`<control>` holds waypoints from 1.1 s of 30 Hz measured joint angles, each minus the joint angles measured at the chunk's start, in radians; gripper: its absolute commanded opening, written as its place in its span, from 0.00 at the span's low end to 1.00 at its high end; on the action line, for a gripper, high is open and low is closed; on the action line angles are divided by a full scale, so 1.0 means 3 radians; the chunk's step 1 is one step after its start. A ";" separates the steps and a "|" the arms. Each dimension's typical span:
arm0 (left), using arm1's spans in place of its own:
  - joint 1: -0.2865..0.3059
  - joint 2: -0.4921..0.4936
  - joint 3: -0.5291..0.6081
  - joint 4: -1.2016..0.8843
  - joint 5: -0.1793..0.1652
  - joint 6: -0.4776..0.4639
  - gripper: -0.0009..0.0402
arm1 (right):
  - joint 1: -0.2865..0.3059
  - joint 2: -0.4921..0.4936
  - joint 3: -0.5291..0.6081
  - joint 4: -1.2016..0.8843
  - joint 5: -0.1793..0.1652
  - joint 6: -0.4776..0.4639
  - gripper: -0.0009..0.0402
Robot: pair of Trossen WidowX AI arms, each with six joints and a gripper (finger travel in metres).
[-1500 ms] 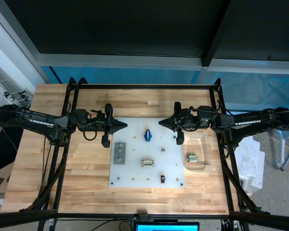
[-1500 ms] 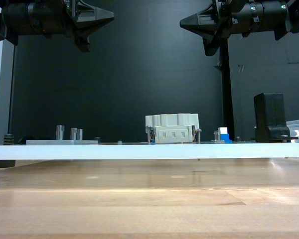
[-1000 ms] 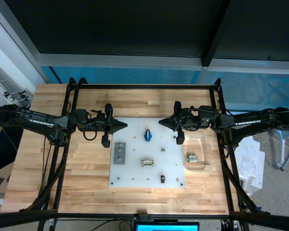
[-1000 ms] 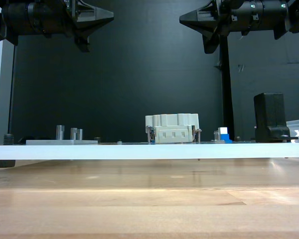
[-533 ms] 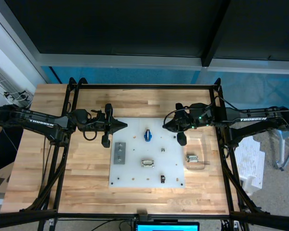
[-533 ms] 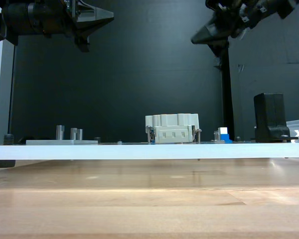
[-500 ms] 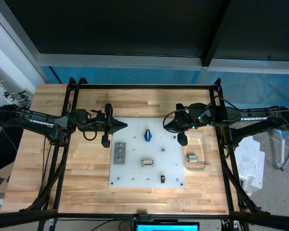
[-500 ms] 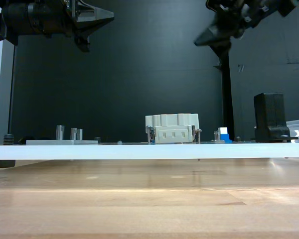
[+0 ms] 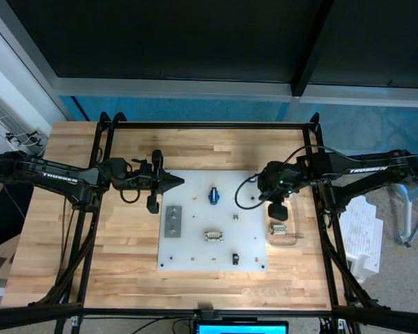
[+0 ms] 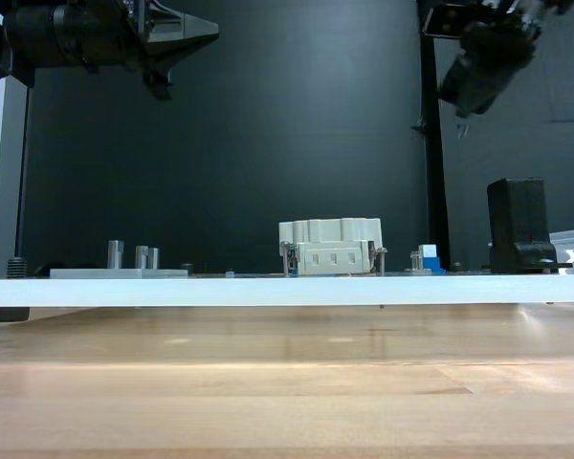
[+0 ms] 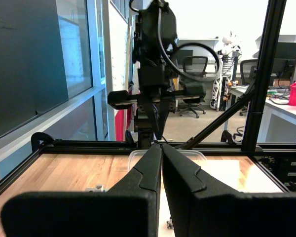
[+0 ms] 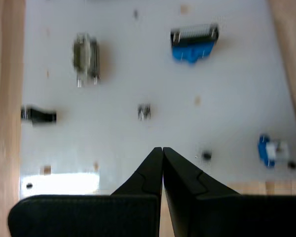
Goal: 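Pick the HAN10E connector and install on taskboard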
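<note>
High view: the HAN10E connector sits in the clear tray just right of the taskboard. Right gripper hangs above the taskboard's right side, fingers pressed together, empty. Left gripper hovers over its far-left corner, likewise closed and empty.

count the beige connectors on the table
2: board connector near-middle on the taskboard; tray connector in the tray beside it. None seems hidden. The left gripper hangs over its far-left corner, the right gripper high by the tray; jaws shut.
</note>
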State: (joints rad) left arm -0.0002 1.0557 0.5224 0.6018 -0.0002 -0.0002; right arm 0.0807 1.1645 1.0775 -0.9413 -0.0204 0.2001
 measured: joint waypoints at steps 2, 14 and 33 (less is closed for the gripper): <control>0.0000 -0.0001 0.0000 0.0000 -0.0001 0.0000 0.02 | 0.0075 0.0043 0.0039 -0.0150 0.0004 0.0047 0.02; 0.0000 -0.0001 0.0000 0.0000 0.0000 0.0001 0.02 | 0.0636 0.0097 0.0084 -0.0736 0.0085 0.0477 0.02; 0.0000 -0.0001 0.0000 0.0000 0.0000 0.0001 0.02 | 0.1175 0.0252 -0.0071 -0.0937 0.0228 0.0744 0.16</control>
State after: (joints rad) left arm -0.0002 1.0554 0.5224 0.6018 -0.0002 0.0002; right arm 0.4332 1.2400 1.0561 -1.2224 0.0479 0.4232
